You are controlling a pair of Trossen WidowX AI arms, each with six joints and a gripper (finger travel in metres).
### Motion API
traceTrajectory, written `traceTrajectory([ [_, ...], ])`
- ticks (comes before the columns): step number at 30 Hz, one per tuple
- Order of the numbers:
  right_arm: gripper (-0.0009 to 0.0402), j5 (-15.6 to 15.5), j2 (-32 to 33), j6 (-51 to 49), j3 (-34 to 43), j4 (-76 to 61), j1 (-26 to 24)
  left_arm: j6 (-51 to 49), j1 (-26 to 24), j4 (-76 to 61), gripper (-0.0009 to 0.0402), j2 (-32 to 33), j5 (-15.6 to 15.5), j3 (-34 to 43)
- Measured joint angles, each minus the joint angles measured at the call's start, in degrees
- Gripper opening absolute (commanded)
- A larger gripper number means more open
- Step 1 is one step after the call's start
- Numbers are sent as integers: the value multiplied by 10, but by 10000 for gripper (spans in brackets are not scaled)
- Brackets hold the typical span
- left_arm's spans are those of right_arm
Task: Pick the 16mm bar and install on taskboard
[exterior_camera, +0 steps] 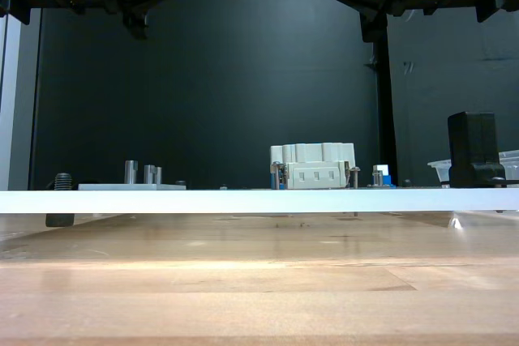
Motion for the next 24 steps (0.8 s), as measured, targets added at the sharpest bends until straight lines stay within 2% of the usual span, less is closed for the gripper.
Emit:
traceTrajectory([
  [24,0,0,0,0,0,-9,0,0,0,0,0,0,0,0],
])
